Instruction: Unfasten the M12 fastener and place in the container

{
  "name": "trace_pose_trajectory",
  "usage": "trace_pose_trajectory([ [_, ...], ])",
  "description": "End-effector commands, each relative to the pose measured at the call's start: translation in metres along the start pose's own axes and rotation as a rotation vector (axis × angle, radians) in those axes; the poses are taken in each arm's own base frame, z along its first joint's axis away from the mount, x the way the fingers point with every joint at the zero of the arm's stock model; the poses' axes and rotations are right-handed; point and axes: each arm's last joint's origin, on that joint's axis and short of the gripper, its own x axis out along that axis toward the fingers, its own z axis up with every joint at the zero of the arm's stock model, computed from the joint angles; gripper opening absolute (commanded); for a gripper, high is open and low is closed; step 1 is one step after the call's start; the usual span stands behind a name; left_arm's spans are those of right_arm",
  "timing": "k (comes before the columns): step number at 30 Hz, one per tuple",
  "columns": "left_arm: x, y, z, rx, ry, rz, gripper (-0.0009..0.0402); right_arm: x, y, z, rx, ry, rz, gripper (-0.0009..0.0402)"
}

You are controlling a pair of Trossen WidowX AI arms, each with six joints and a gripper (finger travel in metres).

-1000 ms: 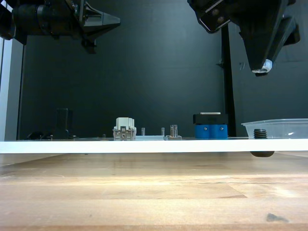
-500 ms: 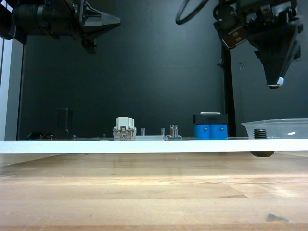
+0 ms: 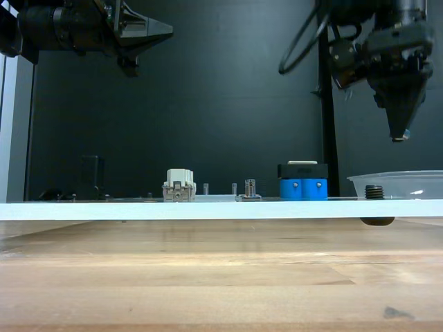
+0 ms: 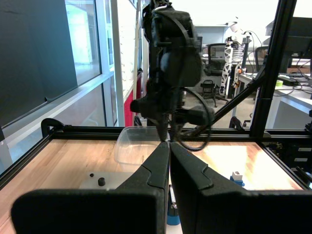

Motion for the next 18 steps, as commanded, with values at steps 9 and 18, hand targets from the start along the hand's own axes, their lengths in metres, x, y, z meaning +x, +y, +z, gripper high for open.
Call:
trace_pose_trajectory([
  [9,0.000,0.000,0.000,0.000,0.000,0.000,0.0000,0.017,-0.053,-0.015,0.036,0.026,-0.046,0.0025],
  [18,0.000,0.000,0.000,0.000,0.000,0.000,0.0000,0.027,-0.067,-0.026,0.039,0.058,-0.072,0.0025],
])
